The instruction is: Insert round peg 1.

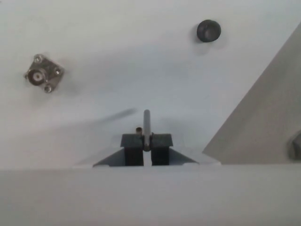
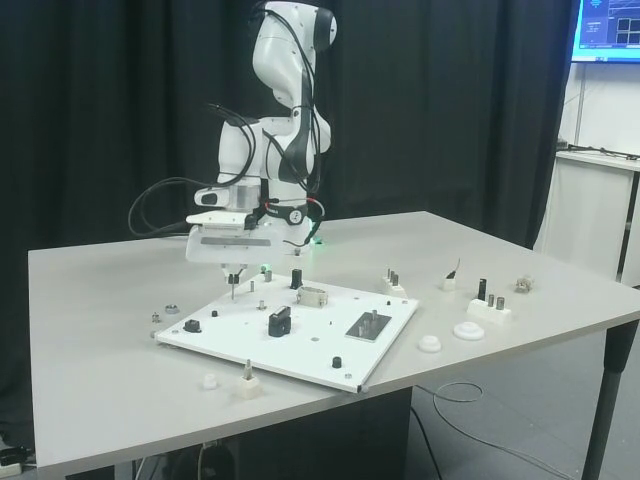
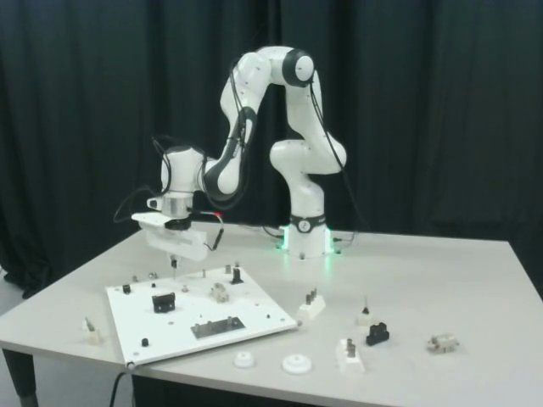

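1. End effector [image 1: 146, 148] is clamped on round peg 1 [image 1: 146, 123]; wrist view shows the thin grey pin sticking out past the two black fingertips [image 1: 133, 147].
2. Pick looks done. Peg is carried in the air over the rear-left part of the white board [image 2: 300, 345], tip pointing down, near the surface but not in it as far as both room views show.
3. Left to do, my read: line up on the hole, push down, release. Target hole can't be made out in any view.
4. Near the peg in the wrist view: a square-flange coax connector [image 1: 43, 74] and a black round knob [image 1: 209, 30], both well apart from the tip.
5. Labels: none readable on board, arm or worktop [image 2: 120, 380]. Monitor [image 2: 608, 30] at the room edge shows text, too small to read.
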{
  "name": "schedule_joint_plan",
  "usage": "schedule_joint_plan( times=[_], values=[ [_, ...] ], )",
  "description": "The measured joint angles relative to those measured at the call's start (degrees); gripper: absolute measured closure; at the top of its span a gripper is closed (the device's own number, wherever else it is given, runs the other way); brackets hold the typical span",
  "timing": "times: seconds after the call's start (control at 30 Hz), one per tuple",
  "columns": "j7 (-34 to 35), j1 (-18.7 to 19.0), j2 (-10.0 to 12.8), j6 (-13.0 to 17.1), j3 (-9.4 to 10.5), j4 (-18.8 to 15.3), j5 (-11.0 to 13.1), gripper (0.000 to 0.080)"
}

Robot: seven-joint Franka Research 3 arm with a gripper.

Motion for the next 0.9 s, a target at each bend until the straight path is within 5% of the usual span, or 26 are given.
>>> schedule_joint_plan(
  times=[0.9],
  values=[
    [-0.58, 0.0, 0.07, 0.0, 0.01, -1.04, 0.86, 0.077]
  ],
)
